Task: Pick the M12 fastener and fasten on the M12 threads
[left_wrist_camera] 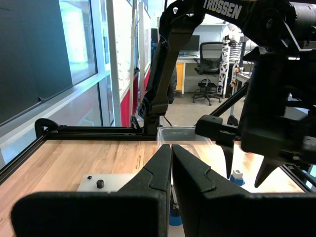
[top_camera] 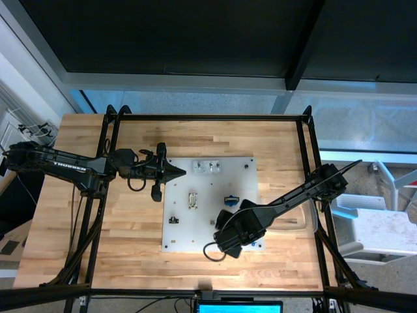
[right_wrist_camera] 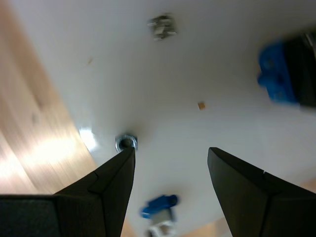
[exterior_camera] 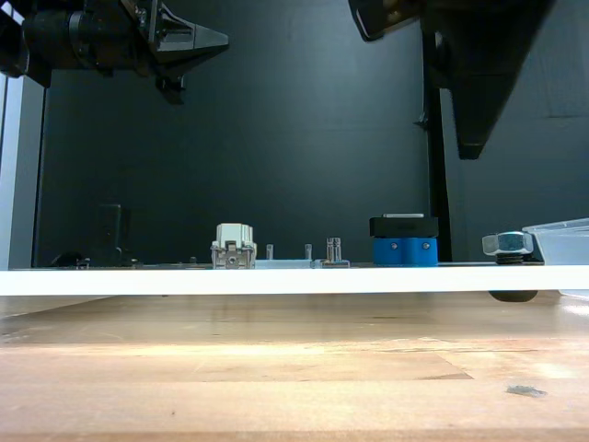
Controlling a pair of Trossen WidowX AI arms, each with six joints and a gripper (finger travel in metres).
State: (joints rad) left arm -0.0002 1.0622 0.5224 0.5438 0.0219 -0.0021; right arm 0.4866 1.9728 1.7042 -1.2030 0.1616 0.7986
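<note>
Right gripper (right_wrist_camera: 171, 150) is hanging spread wide, gripping nothing, high over the near right part of the white board (top_camera: 195, 228). Below it the M12 fastener (exterior_camera: 507, 244) is sitting flat on top of the M12 threads (exterior_camera: 509, 260), its bore pointing straight up along the upright stud. It is lying just outside one fingertip (right_wrist_camera: 123, 163), not between the two. A clear tray (exterior_camera: 561, 238) is resting close by. Farther off, the left gripper (top_camera: 177, 172) is hovering clenched on nothing at the board's far left edge, pointing right.
</note>
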